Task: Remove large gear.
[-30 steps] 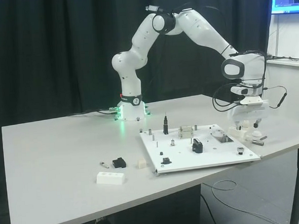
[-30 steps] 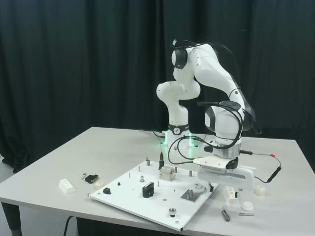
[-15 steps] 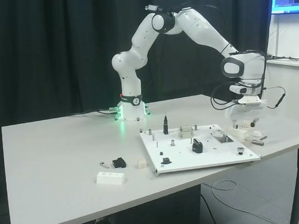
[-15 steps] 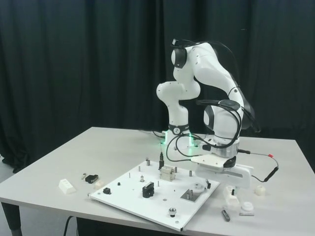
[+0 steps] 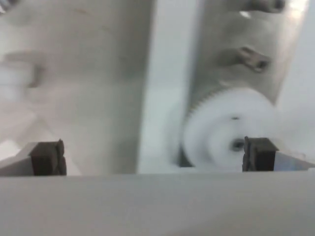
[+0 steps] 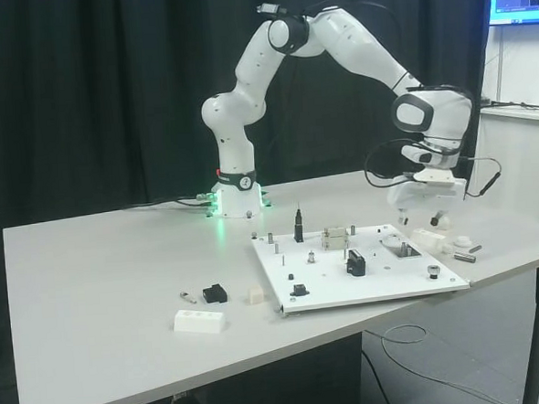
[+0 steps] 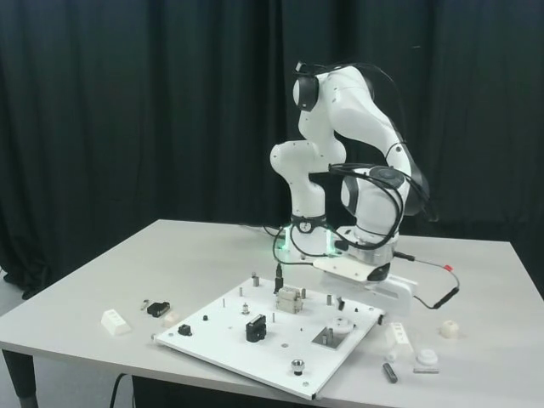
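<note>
A: What is lying nearest the front of the worktop?

B: A white block and a small black part are sitting there. Beyond them the white board is carrying pegs and fittings.

A: Where is the large gear?

B: It is sitting on the board at the grey plate, near the board's far corner, and it is not yet removed. In the wrist view one fingertip of the claw is showing over the gear's hub while the other is standing well apart over the bare board.

A: What is the claw doing?

B: It is hanging released, with nothing between its fingers. A second ago it was low beside the small white parts off the board's edge; now it is rising and swinging in over the board. That suggests the approach to the gear is only beginning.

A: And farthest back?

B: The arm's base is glowing green before the black curtain.
</note>
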You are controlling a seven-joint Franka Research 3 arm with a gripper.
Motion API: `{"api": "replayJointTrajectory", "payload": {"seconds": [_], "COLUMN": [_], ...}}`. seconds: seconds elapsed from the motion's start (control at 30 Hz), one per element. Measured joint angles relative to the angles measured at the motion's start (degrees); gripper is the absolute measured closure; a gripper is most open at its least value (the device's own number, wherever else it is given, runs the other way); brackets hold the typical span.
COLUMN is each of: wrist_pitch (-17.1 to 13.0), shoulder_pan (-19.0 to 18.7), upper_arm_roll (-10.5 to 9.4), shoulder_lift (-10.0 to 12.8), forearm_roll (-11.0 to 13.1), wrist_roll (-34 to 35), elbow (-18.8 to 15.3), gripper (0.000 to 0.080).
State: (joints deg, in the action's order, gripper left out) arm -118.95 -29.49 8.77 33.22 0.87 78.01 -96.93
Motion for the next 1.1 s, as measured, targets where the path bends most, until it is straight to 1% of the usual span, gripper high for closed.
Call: {"api": "replayJointTrajectory", "payload": {"seconds": [0.17, 0.33, 0.47, 0.83, 0.97, 1.1], "wrist_pitch": [-0.2, -1.9, -4.3, -12.3, -15.0, -17.5], "shoulder_pan": [0.1, 0.9, 1.6, 2.7, 2.8, 2.8], "upper_arm_roll": [0.92, 1.27, 1.29, 1.27, 1.21, 0.94], "shoulder_lift": [-1.4, -2.8, -3.9, -6.7, -7.4, -7.7], "forearm_roll": [-0.4, -0.5, -0.5, -0.3, 0.1, 1.0], "wrist_roll": [-0.7, -1.1, -1.5, -2.5, -2.7, -3.1], "elbow": [-2.6, -5.5, -8.0, -14.7, -16.7, -18.4], "gripper": [0.0003, 0.0003, 0.0003, 0.0003, 0.0003, 0.0003]}}
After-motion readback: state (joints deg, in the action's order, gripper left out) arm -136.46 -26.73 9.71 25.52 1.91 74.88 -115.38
